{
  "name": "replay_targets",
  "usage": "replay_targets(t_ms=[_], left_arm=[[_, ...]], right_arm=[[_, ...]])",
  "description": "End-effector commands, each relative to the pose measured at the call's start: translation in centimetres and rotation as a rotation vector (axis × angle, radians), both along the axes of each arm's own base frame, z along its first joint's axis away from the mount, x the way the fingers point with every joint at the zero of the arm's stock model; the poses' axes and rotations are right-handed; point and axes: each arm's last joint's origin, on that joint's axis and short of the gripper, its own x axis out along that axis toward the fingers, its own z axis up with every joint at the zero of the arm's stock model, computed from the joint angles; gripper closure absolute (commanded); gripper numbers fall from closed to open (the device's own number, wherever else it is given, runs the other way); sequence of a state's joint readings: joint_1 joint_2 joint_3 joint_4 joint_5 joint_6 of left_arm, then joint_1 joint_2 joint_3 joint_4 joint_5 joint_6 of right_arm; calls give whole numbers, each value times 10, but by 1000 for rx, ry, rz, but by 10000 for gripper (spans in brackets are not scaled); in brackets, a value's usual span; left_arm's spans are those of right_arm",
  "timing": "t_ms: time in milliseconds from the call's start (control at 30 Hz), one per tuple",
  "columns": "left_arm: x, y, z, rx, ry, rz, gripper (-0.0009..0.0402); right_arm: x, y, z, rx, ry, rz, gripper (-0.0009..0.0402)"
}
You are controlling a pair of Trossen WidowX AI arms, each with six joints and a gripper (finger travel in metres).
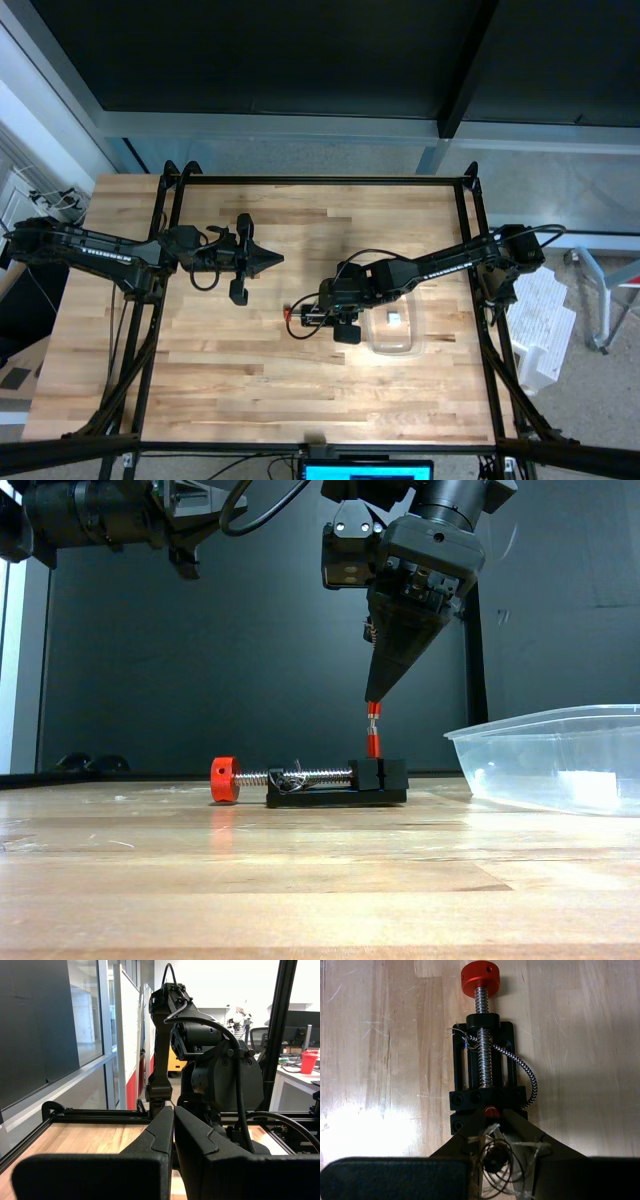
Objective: Pick the RCA connector and install on taskboard
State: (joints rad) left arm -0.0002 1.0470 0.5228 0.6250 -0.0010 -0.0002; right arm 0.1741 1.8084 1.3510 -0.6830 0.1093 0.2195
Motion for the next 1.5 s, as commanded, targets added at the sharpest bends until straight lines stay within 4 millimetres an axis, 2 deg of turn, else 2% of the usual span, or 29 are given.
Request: replay_targets(t_ms=[33, 167, 400, 800, 1500], left_arm=[[0, 0, 0, 0, 0, 0, 393], [0, 0, 0, 0, 0, 0, 393], [0, 0, 0, 0, 0, 0, 393], [0, 0, 0, 0, 0, 0, 393], [0, 0, 0, 0, 0, 0, 393]], right_arm=[[0, 0, 0, -3, 0, -1, 393], [0, 0, -1, -3, -5, -1, 393], [7, 1, -18, -7, 27, 0, 393], [3, 0, -25, -12, 49, -1, 393], [2, 1, -16, -8, 24, 20, 387]])
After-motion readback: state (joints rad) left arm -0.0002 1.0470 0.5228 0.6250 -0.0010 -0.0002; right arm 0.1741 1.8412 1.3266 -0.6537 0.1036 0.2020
